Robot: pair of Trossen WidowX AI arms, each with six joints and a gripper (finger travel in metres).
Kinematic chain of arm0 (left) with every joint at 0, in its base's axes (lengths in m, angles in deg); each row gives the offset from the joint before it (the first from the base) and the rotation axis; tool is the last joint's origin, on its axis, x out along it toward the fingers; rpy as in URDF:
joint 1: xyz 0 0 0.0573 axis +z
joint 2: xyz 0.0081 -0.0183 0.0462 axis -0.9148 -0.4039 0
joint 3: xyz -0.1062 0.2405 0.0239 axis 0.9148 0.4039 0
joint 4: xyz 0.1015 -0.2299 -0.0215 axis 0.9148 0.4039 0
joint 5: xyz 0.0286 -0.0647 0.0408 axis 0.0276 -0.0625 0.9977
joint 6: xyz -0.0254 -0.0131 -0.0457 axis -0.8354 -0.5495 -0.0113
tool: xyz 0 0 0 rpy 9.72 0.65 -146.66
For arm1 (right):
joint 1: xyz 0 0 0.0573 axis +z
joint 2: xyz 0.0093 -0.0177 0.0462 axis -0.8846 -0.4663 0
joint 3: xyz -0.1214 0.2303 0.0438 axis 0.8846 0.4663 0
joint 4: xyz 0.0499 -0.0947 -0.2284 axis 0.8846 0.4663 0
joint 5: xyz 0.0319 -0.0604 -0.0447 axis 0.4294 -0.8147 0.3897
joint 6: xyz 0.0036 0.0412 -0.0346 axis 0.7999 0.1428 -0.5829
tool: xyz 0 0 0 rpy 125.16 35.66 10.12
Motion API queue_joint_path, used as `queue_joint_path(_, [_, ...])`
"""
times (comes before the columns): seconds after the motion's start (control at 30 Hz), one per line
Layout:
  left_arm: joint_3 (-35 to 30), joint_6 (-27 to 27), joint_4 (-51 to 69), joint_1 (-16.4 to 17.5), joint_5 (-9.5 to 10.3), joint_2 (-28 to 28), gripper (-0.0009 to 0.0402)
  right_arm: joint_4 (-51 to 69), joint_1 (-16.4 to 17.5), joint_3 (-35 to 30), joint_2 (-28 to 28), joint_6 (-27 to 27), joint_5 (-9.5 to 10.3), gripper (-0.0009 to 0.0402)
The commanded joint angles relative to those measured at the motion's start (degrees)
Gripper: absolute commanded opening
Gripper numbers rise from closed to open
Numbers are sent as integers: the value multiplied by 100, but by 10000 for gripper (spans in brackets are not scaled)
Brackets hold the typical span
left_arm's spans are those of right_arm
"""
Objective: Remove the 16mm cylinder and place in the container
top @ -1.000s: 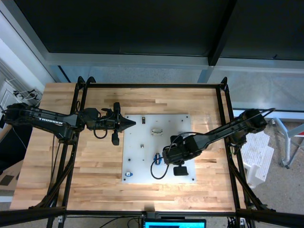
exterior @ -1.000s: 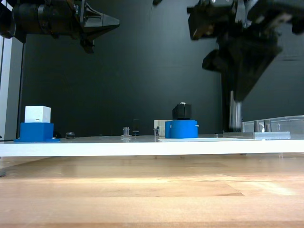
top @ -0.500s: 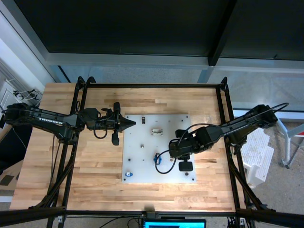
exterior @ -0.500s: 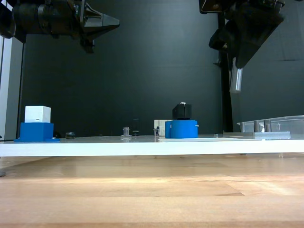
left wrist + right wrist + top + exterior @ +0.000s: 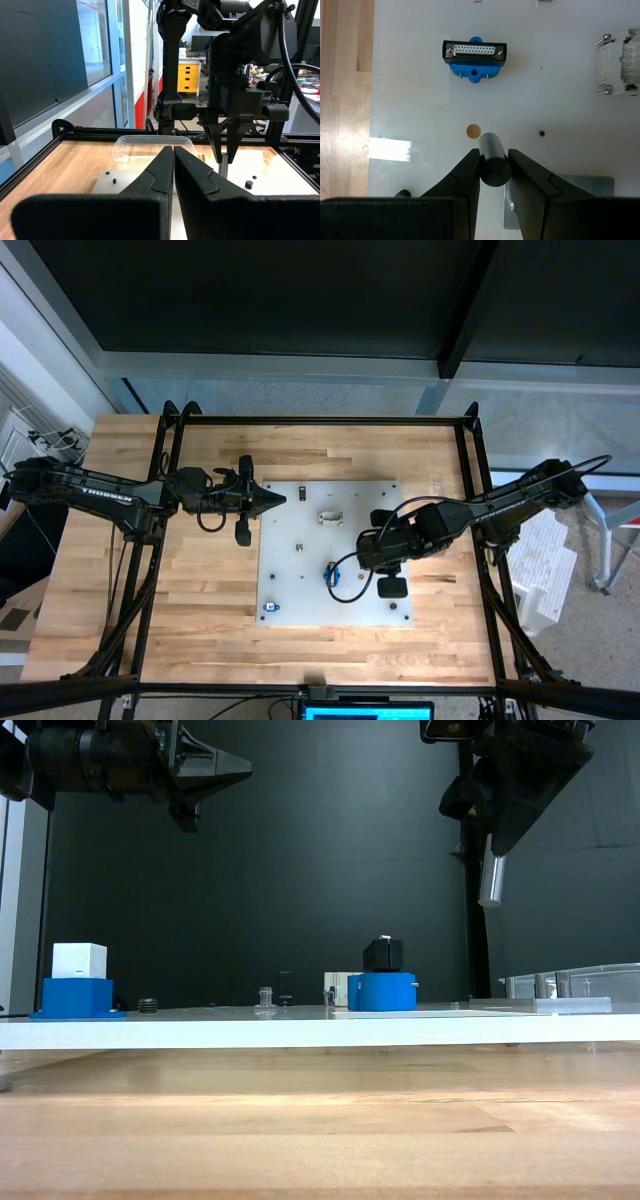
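My right gripper (image 5: 494,163) is shut on the 16mm cylinder (image 5: 494,159), a short dark-grey metal piece held between both fingers. It hangs well above the white board (image 5: 300,575), clear of a small round hole (image 5: 473,131). In the low view the cylinder (image 5: 489,881) sticks down, slightly tilted, from the right gripper (image 5: 494,848). The container (image 5: 152,147), a see-through tub, rests on the board beyond the left fingers, and its rim (image 5: 580,976) shows at the low view's right. My left gripper (image 5: 277,499) is shut and empty, hovering at the board's left edge.
A blue-and-black connector (image 5: 474,55) stands on the board near the hole, also visible as the blue-and-black connector (image 5: 385,982). A flat grey metal block (image 5: 560,200) lies under the right gripper. A white cube on a blue base (image 5: 78,982) stands at the board's left.
The right gripper has lifted the cylinder up off the board and shifted slightly to the right. The left arm has not moved.
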Motion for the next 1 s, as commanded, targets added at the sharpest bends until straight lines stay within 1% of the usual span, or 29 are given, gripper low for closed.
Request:
queue_joint_path(0.03, [0, 0, 0, 0, 0, 0, 0, -11, -66, 4, 52, -66, -7, 4])
queue_joint_path(0.23, [0, 0, 0, 2, 0, 0, 0, -144, -313, 205, 286, -195, -11, 4])
queue_joint_path(0.53, [0, 0, 0, 0, 0, 0, 0, -748, -660, 1021, 890, -214, -11, 4])
queue_joint_path(0.93, [0, 0, 0, 0, 0, 0, 0, -857, -1010, 1902, 1792, -232, -15, 4])
queue_joint_path(1.0, [0, 0, 0, 2, 0, 0, 0, -879, -1067, 2055, 1954, -232, -63, 4])
